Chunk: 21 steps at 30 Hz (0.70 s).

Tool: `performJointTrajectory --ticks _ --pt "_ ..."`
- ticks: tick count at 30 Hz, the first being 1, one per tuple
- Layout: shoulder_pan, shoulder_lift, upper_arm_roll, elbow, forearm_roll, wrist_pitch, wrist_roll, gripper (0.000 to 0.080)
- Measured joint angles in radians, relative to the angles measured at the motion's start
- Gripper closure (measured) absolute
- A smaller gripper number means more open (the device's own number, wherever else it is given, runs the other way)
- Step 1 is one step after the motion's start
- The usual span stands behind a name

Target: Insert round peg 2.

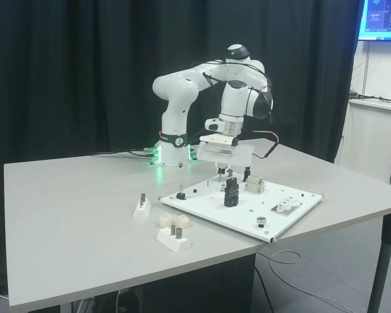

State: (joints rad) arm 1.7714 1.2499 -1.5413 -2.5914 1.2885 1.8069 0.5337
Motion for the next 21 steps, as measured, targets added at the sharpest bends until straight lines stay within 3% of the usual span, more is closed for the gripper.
performJointTrajectory --ticks 21 --pt "0.000 0.000 -0.001 0.000 -0.006 -0.013 0.000 0.0733"
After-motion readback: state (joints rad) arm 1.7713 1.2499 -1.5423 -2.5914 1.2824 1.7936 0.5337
